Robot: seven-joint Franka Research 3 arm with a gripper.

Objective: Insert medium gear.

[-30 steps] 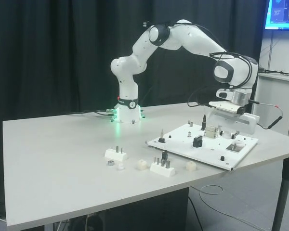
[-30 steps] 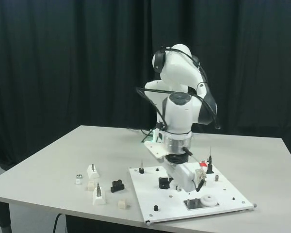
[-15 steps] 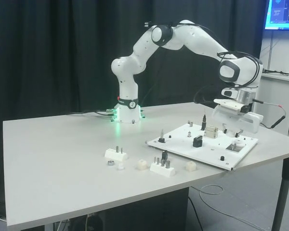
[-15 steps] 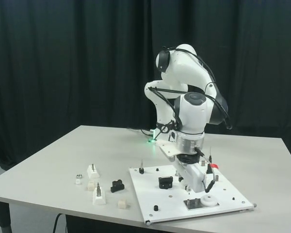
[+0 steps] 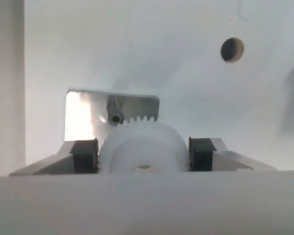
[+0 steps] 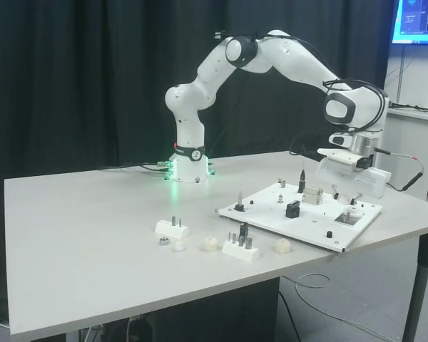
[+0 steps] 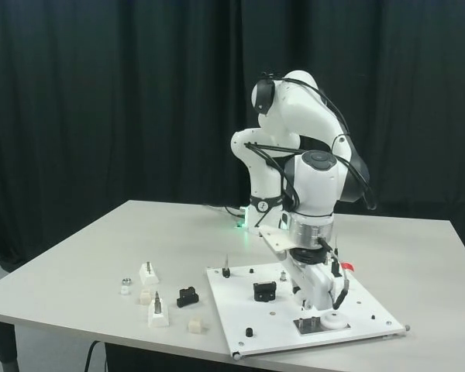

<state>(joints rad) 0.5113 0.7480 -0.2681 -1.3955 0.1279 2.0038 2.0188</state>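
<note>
Black curtains hang floor to ceiling behind a grey table in the room. A wall-mounted screen glows at upper right above a white cabinet, and a cable trails across the floor.

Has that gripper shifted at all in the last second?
Yes. The gripper has travelled along the white board, away from the arm's base, toward the metal plate near the board's far corner.

My arm reaches out from its base, elbow high, forearm sloping down, wrist pointing at the counter. Gripper hangs low, its black pads clamped either side of a white gear.
</note>
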